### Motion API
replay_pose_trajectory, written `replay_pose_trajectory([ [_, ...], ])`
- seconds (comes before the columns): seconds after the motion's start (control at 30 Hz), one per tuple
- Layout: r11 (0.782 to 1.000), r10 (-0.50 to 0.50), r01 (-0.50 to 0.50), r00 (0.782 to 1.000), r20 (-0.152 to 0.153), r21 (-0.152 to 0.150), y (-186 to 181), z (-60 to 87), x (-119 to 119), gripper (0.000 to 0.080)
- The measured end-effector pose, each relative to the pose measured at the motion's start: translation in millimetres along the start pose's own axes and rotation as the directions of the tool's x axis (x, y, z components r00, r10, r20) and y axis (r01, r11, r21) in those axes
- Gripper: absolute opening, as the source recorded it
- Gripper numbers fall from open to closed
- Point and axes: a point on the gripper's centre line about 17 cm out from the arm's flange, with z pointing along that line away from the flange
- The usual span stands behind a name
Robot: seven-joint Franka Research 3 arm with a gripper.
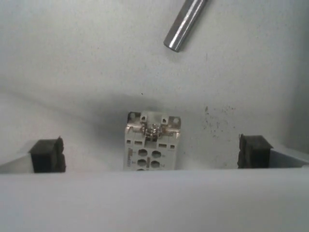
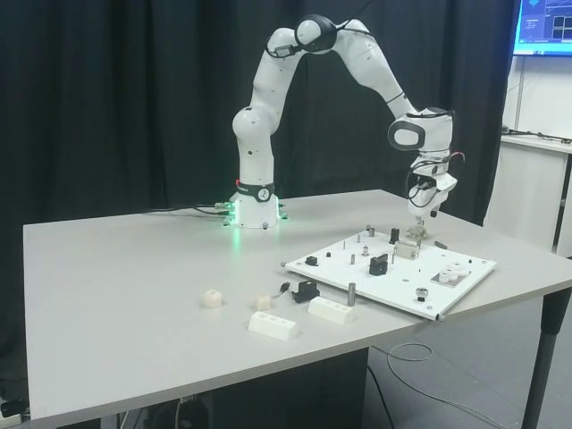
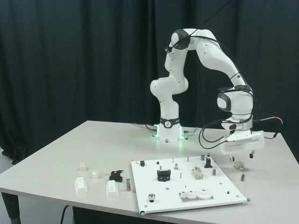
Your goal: Remove square peg 3.
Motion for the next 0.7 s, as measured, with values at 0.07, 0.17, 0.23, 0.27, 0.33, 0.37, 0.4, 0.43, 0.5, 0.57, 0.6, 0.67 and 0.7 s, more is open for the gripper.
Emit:
replay_pose_trajectory([
  [0.07, 1.000, 0.000, 0.000, 1.000, -0.002, -0.002, 1.9, -1.1, 1.3, 0.0800],
  [0.17, 1.000, -0.003, 0.003, 1.000, -0.006, -0.009, 6.4, -2.9, 3.9, 0.0800],
  [0.23, 1.000, -0.007, 0.007, 1.000, -0.007, -0.017, 10.6, -4.4, 5.8, 0.0800],
  [0.27, 1.000, -0.009, 0.009, 1.000, -0.008, -0.022, 13.1, -5.2, 7.0, 0.0800],
  [0.33, 0.999, -0.012, 0.012, 1.000, -0.011, -0.031, 18.9, -7.1, 10.4, 0.0800],
  [0.37, 0.999, -0.012, 0.012, 1.000, -0.013, -0.035, 21.9, -8.0, 12.3, 0.0800],
  [0.4, 0.999, -0.014, 0.013, 1.000, -0.016, -0.039, 25.3, -9.0, 14.5, 0.0800],
  [0.43, 0.999, -0.016, 0.015, 1.000, -0.018, -0.043, 28.5, -10.0, 16.6, 0.0800],
  [0.5, 0.999, -0.021, 0.020, 1.000, -0.023, -0.050, 35.5, -11.8, 20.8, 0.0800],
  [0.57, 0.998, -0.025, 0.024, 0.999, -0.028, -0.055, 43.0, -13.7, 25.0, 0.0800],
  [0.6, 0.998, -0.026, 0.025, 0.999, -0.030, -0.058, 46.7, -14.6, 27.1, 0.0800],
  [0.67, 0.998, -0.030, 0.028, 0.999, -0.034, -0.062, 54.5, -16.3, 31.0, 0.0800],
  [0.7, 0.998, -0.033, 0.030, 0.999, -0.035, -0.064, 58.9, -17.2, 33.0, 0.0800],
])
